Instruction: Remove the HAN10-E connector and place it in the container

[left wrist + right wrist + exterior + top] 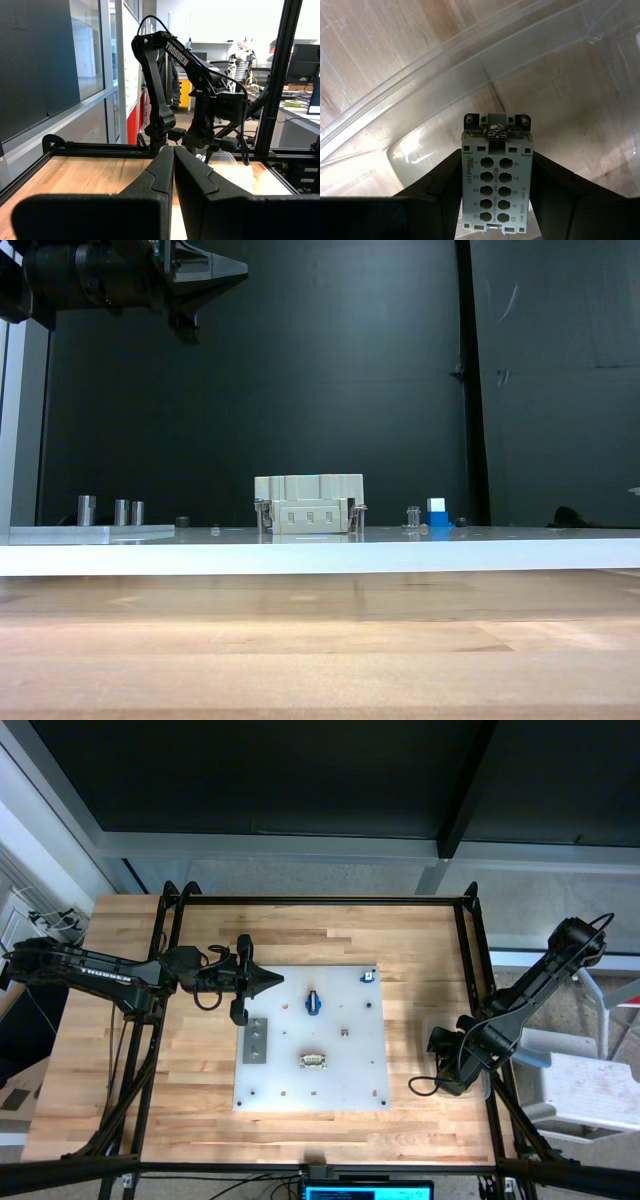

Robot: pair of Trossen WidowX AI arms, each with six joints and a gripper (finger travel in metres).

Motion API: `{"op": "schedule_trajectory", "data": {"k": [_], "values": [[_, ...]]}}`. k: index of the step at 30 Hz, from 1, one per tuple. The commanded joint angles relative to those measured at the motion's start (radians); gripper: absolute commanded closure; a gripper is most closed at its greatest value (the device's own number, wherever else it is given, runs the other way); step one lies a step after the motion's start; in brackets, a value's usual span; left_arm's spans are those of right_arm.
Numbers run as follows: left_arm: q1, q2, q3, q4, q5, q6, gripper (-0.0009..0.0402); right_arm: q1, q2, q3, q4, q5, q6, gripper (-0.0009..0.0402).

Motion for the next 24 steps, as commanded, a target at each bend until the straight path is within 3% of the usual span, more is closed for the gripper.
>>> {"op": "schedule_trajectory", "data": {"k": [1,12,24], "values": [[0.0,0.0,0.0,0.0,0.0,0.0,0.0393,0.0,0.0,0.001,-0.001,-0.001,-0.002,0.0213],[0.0,0.0,0.0,0.0,0.0,0.0,0.0393,0.002,0.0,0.001,0.0,-0.008,-0.002,0.0136],[0.0,0.001,0.0,0.0,0.0,0.0,0.0393,0.003,0.0,0.001,0.001,-0.007,-0.002,0.013]]}}
